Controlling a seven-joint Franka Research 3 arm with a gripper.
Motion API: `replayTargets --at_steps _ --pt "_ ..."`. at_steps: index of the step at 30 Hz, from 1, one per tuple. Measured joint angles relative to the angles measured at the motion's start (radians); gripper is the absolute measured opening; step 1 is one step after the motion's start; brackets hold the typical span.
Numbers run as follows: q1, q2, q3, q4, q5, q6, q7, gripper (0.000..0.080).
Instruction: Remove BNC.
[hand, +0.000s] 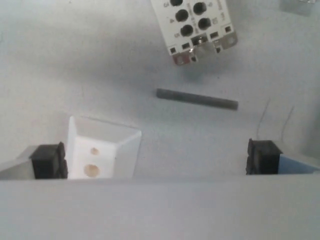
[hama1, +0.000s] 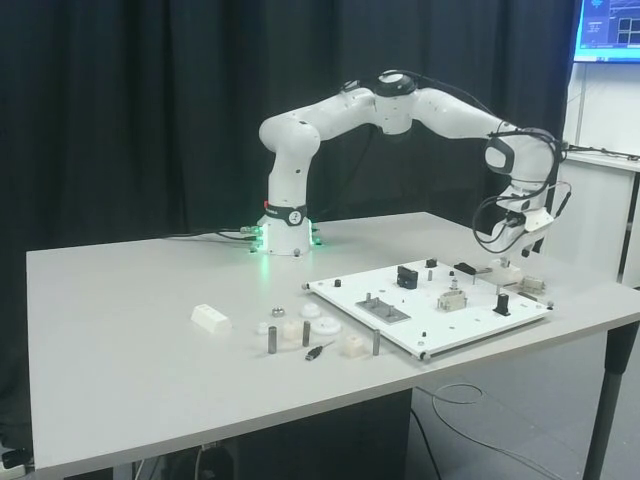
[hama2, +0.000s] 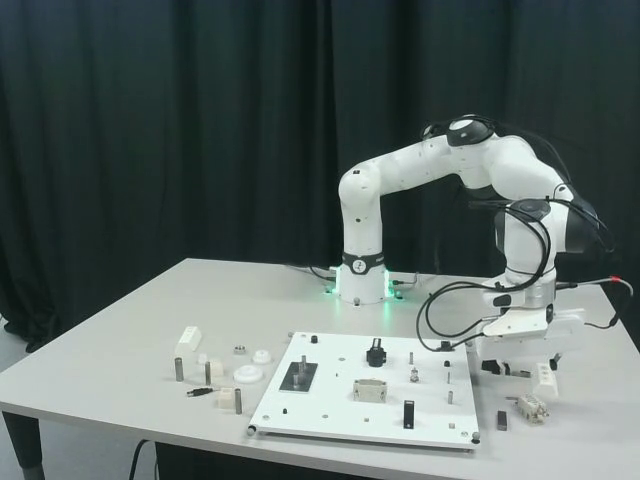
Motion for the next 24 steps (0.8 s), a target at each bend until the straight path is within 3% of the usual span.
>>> replayTargets --at_steps 24 --pt "0.0 0.0 -0.04 0.008 -0.017 -0.026 0.022 0.08"
